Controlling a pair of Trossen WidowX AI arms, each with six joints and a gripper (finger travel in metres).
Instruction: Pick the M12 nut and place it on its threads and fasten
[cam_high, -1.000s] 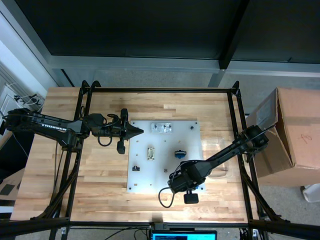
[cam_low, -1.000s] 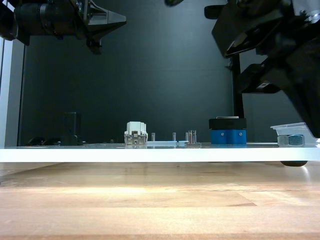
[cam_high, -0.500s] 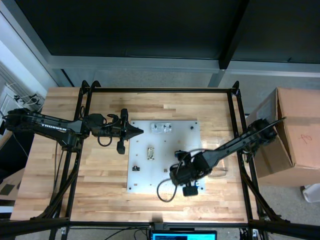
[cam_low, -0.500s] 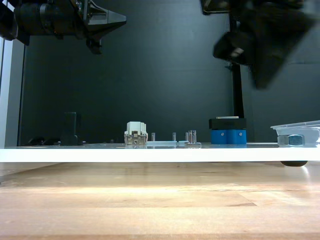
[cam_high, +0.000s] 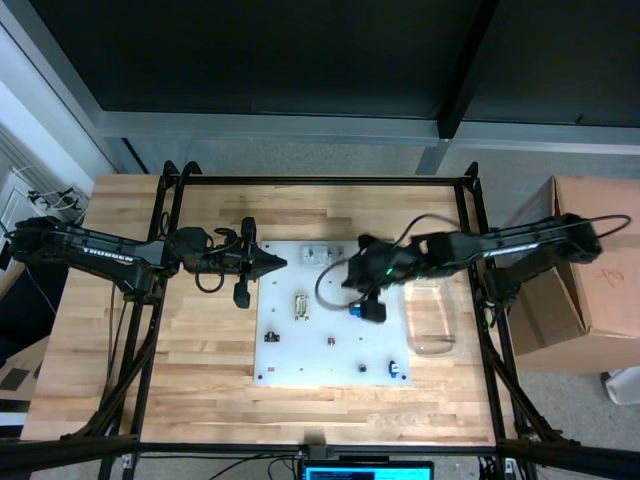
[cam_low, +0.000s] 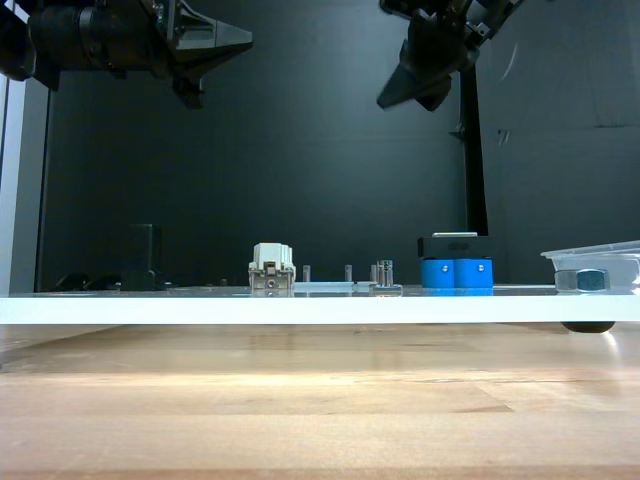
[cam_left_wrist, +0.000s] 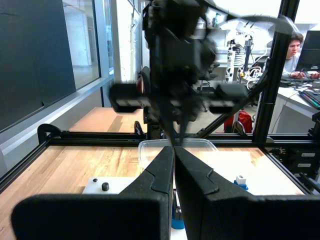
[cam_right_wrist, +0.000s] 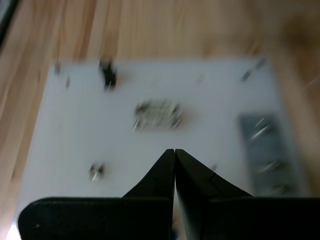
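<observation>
The M12 nut (cam_low: 581, 280) was seen at the lower right of the low view. It sat low on its stud at board level, with the ribs hidden, in front of the clear tray (cam_low: 603, 254). In the high view it was made out only as a small dark spot near the near right edge of the white board (cam_high: 285, 365). That spot lay outside the tray, which was set just right of the board.

The right gripper (cam_low: 383, 102) was held high at the upper centre of the low view, tilted down and leftward. In the high view it was placed over the far half of the board, beside the blue block (cam_low: 455, 272) and well apart from the nut. Its fingers were pressed together with nothing held between them.

The left gripper (cam_high: 283, 263) was held high at the board's far left edge, left of centre in the high view. Its fingers were likewise pressed together, and nothing was gripped.
</observation>
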